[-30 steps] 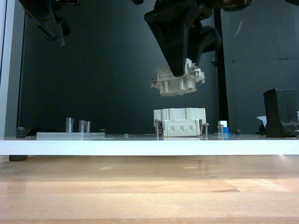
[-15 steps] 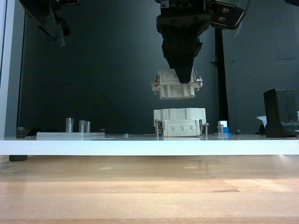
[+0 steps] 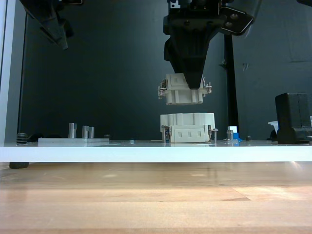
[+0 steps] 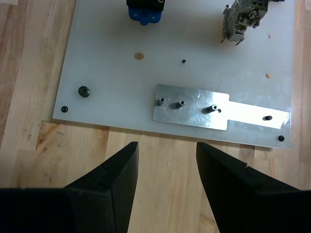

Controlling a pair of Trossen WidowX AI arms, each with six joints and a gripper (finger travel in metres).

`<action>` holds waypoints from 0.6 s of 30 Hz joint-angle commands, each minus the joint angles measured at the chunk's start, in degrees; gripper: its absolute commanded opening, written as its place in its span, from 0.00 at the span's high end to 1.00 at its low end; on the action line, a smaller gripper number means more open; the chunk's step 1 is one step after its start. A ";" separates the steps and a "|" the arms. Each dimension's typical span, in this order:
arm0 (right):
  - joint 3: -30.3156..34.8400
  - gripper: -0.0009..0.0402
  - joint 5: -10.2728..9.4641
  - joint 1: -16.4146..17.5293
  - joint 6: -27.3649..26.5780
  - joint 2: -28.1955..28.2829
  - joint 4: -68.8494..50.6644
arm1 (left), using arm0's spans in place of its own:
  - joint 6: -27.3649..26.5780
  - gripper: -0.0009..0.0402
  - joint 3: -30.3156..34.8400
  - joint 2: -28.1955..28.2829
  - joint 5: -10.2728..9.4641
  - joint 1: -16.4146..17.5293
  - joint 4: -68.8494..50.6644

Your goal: Pick the HAN10E connector and install in the HAN10E hub

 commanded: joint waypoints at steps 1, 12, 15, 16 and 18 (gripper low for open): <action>-0.50 0.98 0.00 0.00 0.07 -0.20 0.98 | 0.00 0.58 0.04 0.00 0.02 0.02 0.00; -2.64 0.98 0.00 0.02 0.72 -1.09 2.10 | 0.00 0.59 0.02 0.00 0.02 0.00 0.00; -2.93 0.98 0.02 0.04 1.66 -1.16 2.14 | 0.00 0.58 0.04 0.00 0.02 0.02 0.00; -3.02 0.98 0.00 0.07 1.84 -1.16 2.25 | 0.00 0.59 0.04 0.00 0.02 0.02 0.00; -3.28 0.98 0.00 0.09 1.79 -1.16 2.67 | 0.00 0.59 0.04 0.00 0.02 0.00 0.00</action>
